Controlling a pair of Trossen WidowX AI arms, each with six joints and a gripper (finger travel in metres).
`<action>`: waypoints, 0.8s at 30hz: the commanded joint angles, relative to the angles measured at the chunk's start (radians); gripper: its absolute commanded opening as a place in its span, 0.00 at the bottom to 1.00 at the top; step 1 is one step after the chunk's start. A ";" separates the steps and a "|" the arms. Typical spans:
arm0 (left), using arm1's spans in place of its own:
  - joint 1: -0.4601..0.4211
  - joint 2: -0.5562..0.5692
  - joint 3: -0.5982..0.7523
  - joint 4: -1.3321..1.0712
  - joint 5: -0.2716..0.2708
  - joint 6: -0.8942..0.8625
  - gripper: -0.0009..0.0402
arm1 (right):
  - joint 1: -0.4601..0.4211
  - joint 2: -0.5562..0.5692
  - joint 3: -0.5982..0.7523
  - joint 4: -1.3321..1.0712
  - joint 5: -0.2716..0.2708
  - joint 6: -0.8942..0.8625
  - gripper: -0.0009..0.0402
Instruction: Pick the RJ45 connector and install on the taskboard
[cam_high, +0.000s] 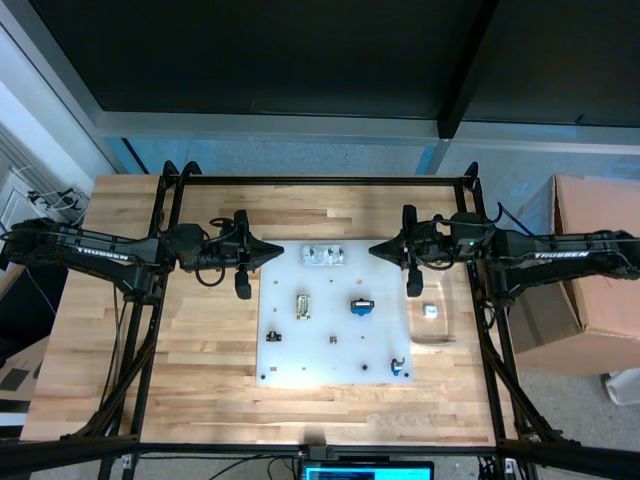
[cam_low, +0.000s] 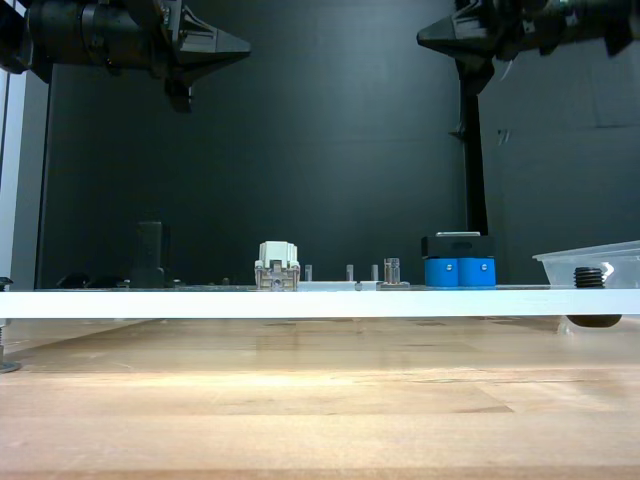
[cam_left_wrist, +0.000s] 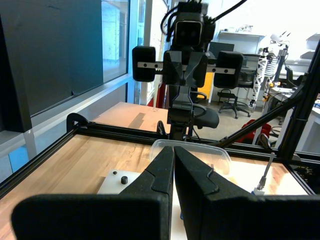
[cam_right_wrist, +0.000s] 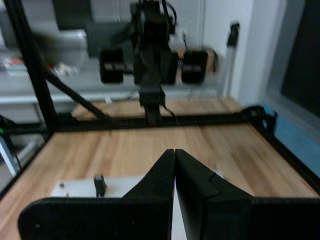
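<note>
Starting at the near side of the taskboard (cam_high: 300, 350), a small blue fitting (cam_high: 398, 367) stands at 5 o'clock from the board's middle. A blue block (cam_high: 361, 306) stands just right of centre. At 3 o'clock, just off the board's edge, a clear tray (cam_high: 432, 343) rests on the table. A small pale part (cam_high: 431, 311) lies free in it, which I take to be the RJ45 connector; no gripper holds it.

Farther off, a silver module (cam_high: 323, 256) sits at 12 o'clock. The left gripper (cam_high: 280, 250) hangs high at 10 o'clock and the right gripper (cam_high: 372, 250) high at 2 o'clock, each with fingers pressed together on nothing.

The pick looks not yet begun. The next move likely calls for the right gripper to part its fingers and descend over the tray, squared to the part.
</note>
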 joint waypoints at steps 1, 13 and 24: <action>0.000 0.000 0.000 0.000 0.000 0.000 0.02 | -0.021 0.000 -0.056 0.103 -0.035 0.005 0.02; 0.000 0.000 0.000 0.000 0.000 0.000 0.02 | -0.029 0.001 -0.150 0.239 -0.042 0.012 0.02; 0.000 0.000 0.000 0.000 0.000 0.001 0.02 | -0.031 0.001 -0.119 0.221 -0.059 0.047 0.02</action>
